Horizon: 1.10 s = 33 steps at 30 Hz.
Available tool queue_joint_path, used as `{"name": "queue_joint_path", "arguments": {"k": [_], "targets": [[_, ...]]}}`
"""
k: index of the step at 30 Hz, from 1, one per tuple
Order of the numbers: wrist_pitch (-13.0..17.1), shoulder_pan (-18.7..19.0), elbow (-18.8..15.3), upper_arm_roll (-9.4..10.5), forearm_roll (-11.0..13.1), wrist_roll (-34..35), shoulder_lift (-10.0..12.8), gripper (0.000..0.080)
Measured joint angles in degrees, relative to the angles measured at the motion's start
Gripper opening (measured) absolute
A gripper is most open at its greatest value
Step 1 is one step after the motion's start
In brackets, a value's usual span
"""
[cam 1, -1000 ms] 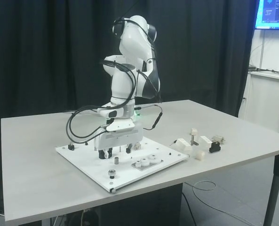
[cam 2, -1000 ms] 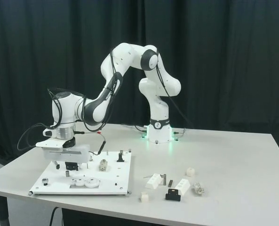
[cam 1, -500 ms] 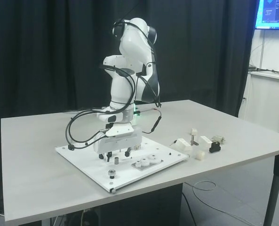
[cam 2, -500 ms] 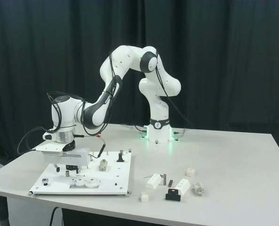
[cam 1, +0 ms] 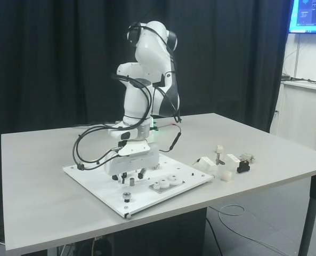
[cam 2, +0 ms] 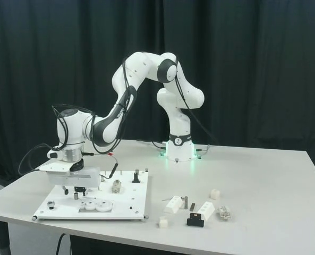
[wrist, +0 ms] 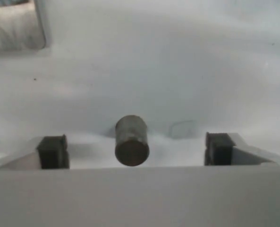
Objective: Remove round peg 4.
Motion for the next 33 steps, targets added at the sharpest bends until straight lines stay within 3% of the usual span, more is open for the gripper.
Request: {"name": "queue_joint_path", "arguments": {"k": [3,4,9,10,15,16,33], "targets": [[0.0,-0.2,0.2,0.00,0.0,0.0,0.1,0.0692],[0.0,-0.2,0.2,0.00,0.0,0.0,0.2,0.0498],[-0.1,-0.3,0.3,0.00,0.3,-0.2,0.3,0.0498],[-0.1,-0.3,0.3,0.00,0.5,-0.3,0.3,0.0336],[-0.7,-0.3,0.5,0.06,2.0,-1.5,0.4,0.0336],[-0.7,-0.3,0.5,0.05,2.1,-1.7,0.4,0.0143],[-1.4,-0.3,1.1,-0.02,2.3,-2.6,0.6,0.0144]]}}
